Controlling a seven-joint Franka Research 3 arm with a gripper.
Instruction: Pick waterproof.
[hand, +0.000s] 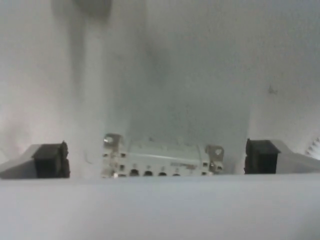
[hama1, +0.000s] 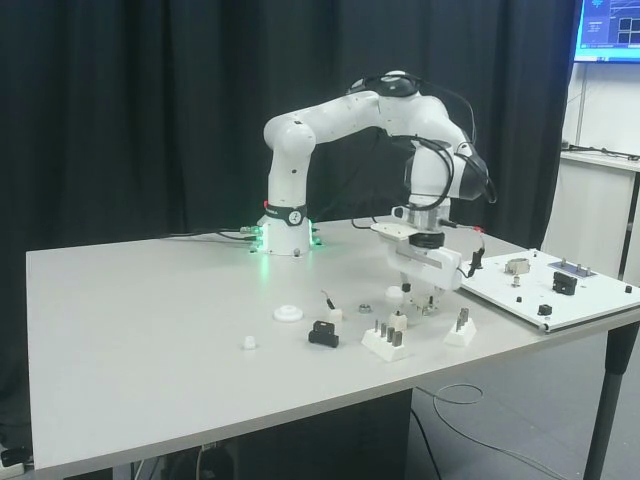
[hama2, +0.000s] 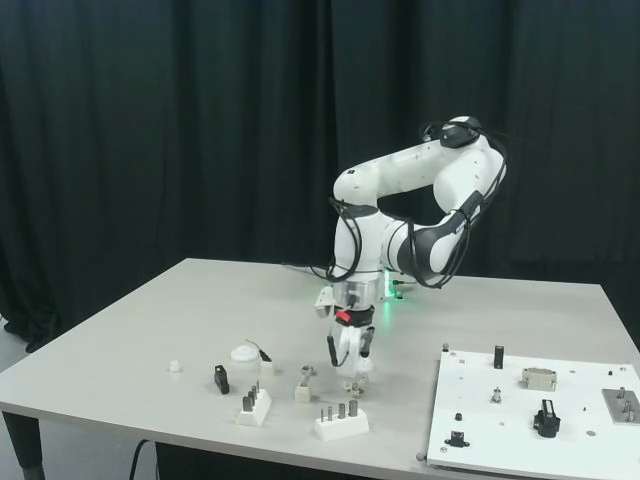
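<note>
With its wrist pointed straight down, the gripper (hand: 156, 159) hangs low over the table (hama1: 140, 300), its 2 black pads (hand: 50, 160) spread wide and holding nothing. Between them lies the waterproof connector (hand: 162, 161), a small white block with metal tabs, seemingly bracketed so the fingers can close on its ends once lowered.

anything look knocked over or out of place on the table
Nothing stands out. The small parts sit apart on the table, and the connector lies flat between the open jaws of the gripper.
</note>
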